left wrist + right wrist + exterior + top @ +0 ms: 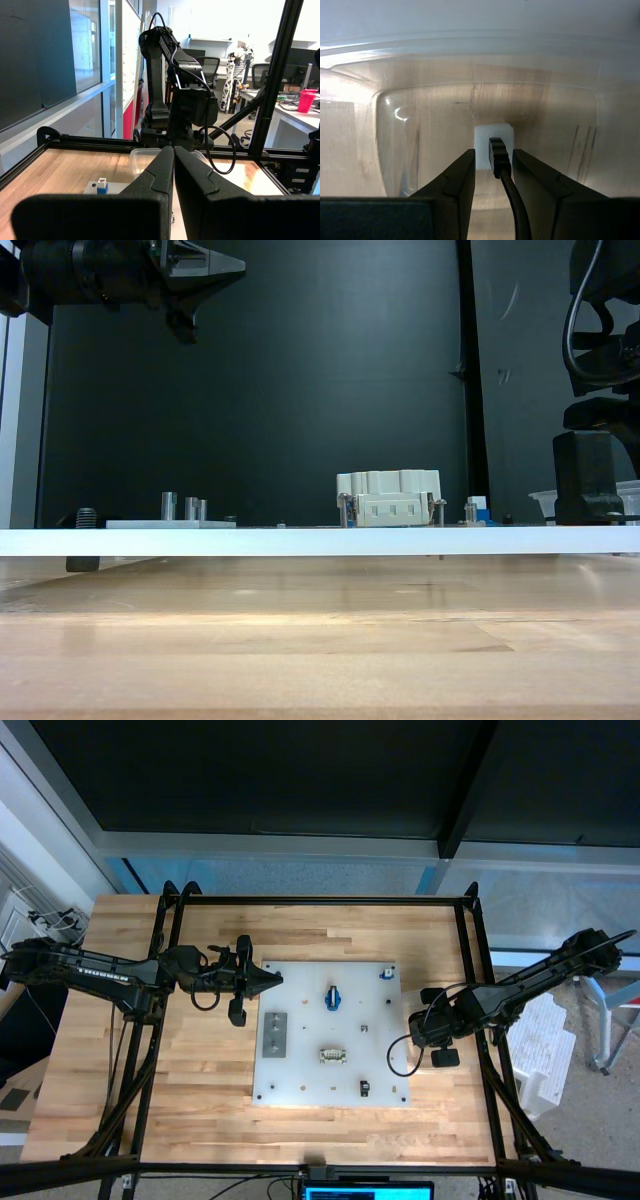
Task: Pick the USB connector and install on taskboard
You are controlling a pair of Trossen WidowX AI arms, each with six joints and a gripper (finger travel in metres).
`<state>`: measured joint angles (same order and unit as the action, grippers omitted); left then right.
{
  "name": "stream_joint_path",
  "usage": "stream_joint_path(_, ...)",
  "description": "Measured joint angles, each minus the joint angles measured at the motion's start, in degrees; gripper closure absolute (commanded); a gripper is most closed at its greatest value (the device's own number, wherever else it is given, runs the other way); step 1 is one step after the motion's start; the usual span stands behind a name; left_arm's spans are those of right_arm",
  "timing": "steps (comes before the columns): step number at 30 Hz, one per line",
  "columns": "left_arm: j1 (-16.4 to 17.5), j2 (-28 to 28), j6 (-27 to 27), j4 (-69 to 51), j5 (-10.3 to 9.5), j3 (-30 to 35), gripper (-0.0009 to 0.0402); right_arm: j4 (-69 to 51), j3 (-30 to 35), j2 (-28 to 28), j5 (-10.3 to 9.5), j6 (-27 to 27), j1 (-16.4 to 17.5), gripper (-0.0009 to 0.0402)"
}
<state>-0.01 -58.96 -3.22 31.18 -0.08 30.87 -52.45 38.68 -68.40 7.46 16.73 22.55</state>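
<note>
USB connector — right claw; left aloft

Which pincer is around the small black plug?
The right pincer, open inside the clear plastic tray; the left pincer hovers shut near the white square plate.

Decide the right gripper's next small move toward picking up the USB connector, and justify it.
Probably close the fingers. The right gripper, at the clear tray, has them open either side of the USB connector, with gaps showing on both sides. The left gripper hovers shut above the left edge of the taskboard, uninvolved.
</note>
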Motion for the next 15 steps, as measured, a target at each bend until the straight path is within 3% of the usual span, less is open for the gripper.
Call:
stream_joint_path(12,0.0,0.0,0.0,0.0,0.0,0.0,0.0393,0.04,-0.44,0.13,0.0,0.87,0.07,0.0394)
stream_joint_path(15,0.0,0.0,-0.02,-0.02,0.0,0.0,0.0393,0.13,-0.83,0.63,-0.07,2.14,0.09,0.0389)
